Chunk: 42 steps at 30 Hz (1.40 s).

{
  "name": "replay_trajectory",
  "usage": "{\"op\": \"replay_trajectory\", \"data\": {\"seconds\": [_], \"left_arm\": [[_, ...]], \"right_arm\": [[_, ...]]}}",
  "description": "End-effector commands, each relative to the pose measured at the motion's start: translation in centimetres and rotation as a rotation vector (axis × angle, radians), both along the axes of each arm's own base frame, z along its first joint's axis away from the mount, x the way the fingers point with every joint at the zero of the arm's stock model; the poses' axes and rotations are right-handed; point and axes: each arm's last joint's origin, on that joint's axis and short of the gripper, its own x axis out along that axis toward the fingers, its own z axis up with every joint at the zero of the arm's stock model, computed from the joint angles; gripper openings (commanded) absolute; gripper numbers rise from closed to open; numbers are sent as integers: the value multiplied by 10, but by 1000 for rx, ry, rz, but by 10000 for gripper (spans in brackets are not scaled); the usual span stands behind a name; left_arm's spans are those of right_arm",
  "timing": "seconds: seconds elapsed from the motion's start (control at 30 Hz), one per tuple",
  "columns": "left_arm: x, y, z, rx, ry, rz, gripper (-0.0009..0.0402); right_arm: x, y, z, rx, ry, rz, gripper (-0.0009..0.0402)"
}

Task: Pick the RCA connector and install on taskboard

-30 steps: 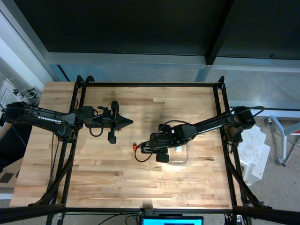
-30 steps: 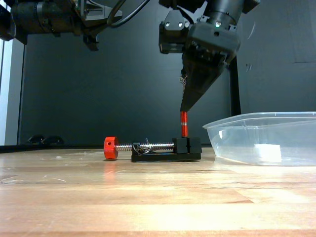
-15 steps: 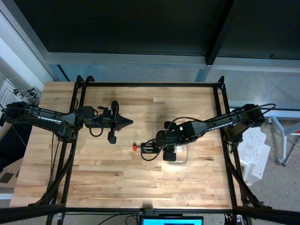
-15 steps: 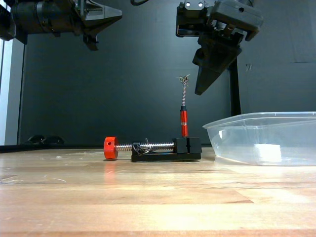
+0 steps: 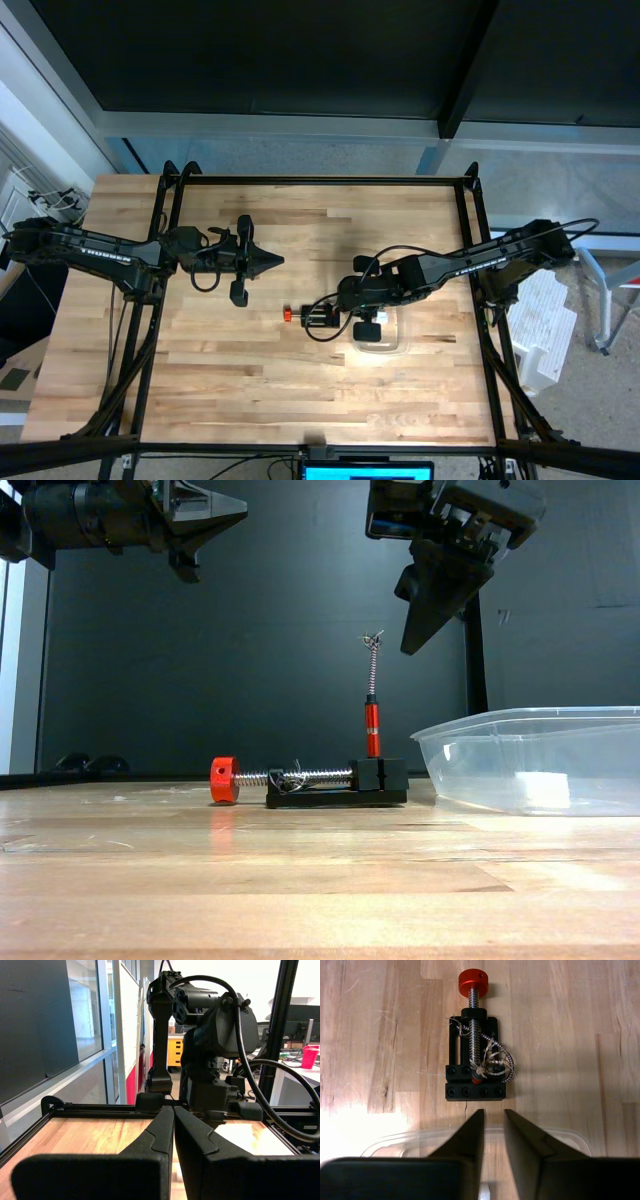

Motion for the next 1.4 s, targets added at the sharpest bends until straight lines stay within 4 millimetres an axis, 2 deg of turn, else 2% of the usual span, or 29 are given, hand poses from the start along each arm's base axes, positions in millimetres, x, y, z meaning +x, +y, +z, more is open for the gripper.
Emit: {"op": "replay_trajectory", "data": {"seconds": [0.03,0.33,0.73,1.0,1.4], "left_arm": [[0,0,0,0,0,0,0],[0,0,0,0,0,0,0],[0,0,0,0,0,0,0],[0,0,0,0,0,0,0],[0,0,0,0,0,0,0]], "right_arm": [[-4,-1,4,9,-13,5,2],[-33,-15,23,22,-131,-5,-1],[-73,-41,39,63,-486,37,0],[-93,-54,36,24,-706,26,0],[-115,-56,29,33,-1017,27,0]]}}
